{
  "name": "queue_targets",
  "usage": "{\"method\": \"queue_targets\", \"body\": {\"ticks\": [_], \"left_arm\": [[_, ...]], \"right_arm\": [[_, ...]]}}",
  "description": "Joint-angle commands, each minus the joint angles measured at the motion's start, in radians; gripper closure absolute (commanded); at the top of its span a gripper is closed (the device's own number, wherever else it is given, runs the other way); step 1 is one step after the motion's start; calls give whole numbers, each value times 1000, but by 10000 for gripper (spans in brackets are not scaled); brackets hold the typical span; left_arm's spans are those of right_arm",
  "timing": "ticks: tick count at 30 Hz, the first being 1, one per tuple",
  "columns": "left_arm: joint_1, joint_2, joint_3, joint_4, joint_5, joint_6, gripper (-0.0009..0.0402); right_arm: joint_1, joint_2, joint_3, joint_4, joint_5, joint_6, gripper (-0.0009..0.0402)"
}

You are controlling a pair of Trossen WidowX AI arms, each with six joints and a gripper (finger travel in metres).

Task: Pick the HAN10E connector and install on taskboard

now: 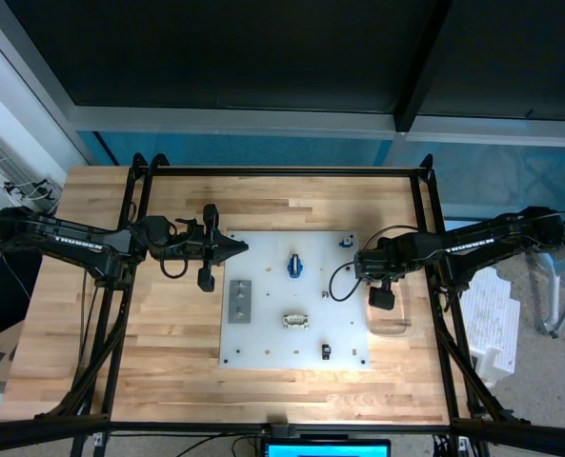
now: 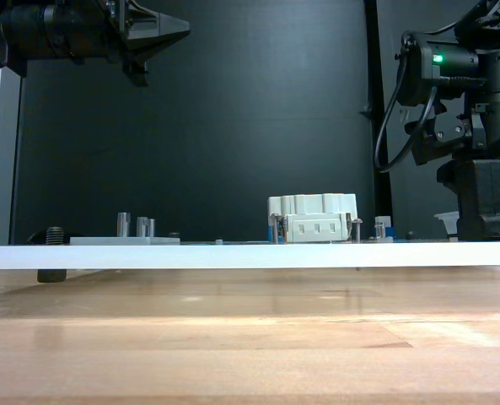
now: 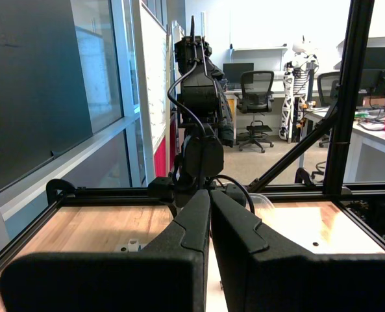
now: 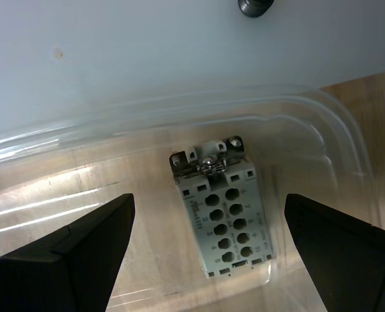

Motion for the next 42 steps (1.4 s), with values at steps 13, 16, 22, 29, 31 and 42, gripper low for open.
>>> {"method": "queue_targets", "body": {"ticks": [13, 16, 22, 29, 31, 42], "left_arm": [[0, 0, 0, 0, 0, 0, 392], [0, 0, 0, 0, 0, 0, 392], [0, 0, 0, 0, 0, 0, 392], [0, 0, 0, 0, 0, 0, 392], [0, 0, 0, 0, 0, 0, 392], [0, 0, 0, 0, 0, 0, 392]], "right_arm": [[2, 0, -24, 11, 2, 9, 137], [1, 0, -25, 13, 2, 10, 155], [2, 0, -25, 13, 1, 11, 197], [2, 0, -25, 13, 2, 11, 260], [2, 0, -25, 13, 1, 11, 279], [2, -22, 38, -67, -2, 12, 357]]}}
